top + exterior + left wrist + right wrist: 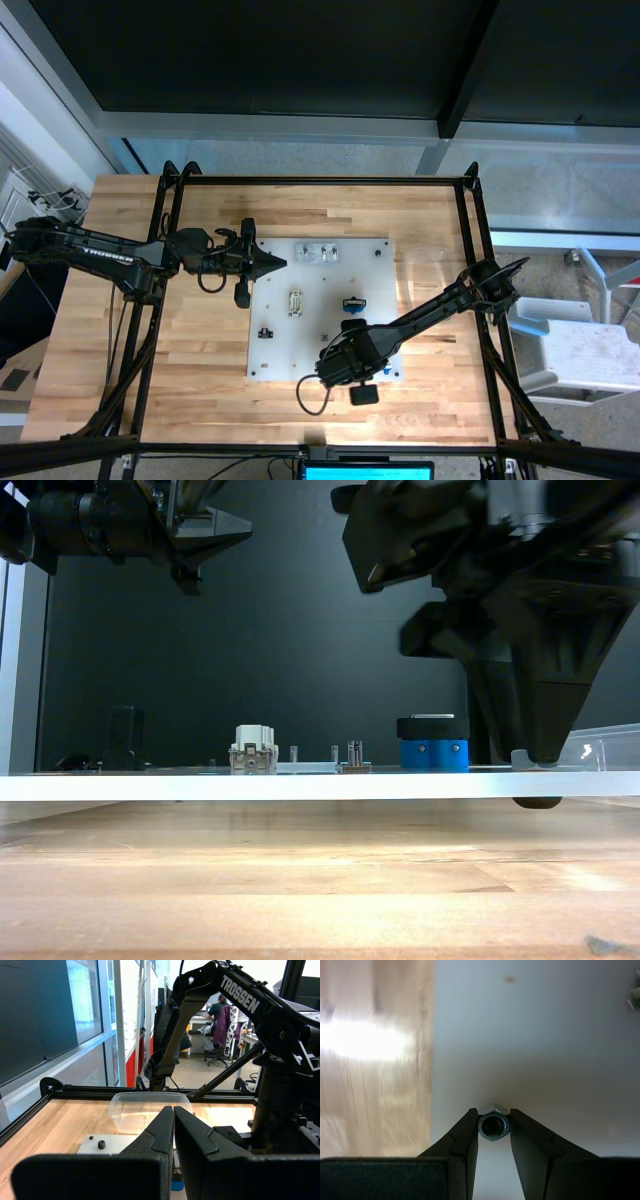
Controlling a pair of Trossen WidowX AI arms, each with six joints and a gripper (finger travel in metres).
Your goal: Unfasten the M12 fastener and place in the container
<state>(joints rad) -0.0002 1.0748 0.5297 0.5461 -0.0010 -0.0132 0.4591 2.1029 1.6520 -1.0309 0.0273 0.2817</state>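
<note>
**M12 fastener pinched at the white board's near right edge**

M12 fastener (493, 1125), a small silver hex nut with a dark centre, sits between the two fingers of the right gripper (493, 1116). The right wrist view shows it from straight above against the white board (300, 340), close to the board's edge where the wood begins. Both dark fingers (465, 1132) press on opposite flats of the nut, so the gripper is pinching it. The low view shows these fingers pointing straight down, with their tips at the level of the board's surface. The stud is hidden by the nut and the fingers, so I cannot tell whether the nut is on its stud.

The container (430, 270), a clear tub, stands on the wooden table (200, 340) just beside the board's far right side. It is well apart from the nut.

A blue part (434, 753) stands on the board, farther in from the near edge than the right gripper.

The left gripper (173, 1108) hangs well above the board's far left part and points across it toward the container. Its fingers are pressed together with nothing between them.
</note>
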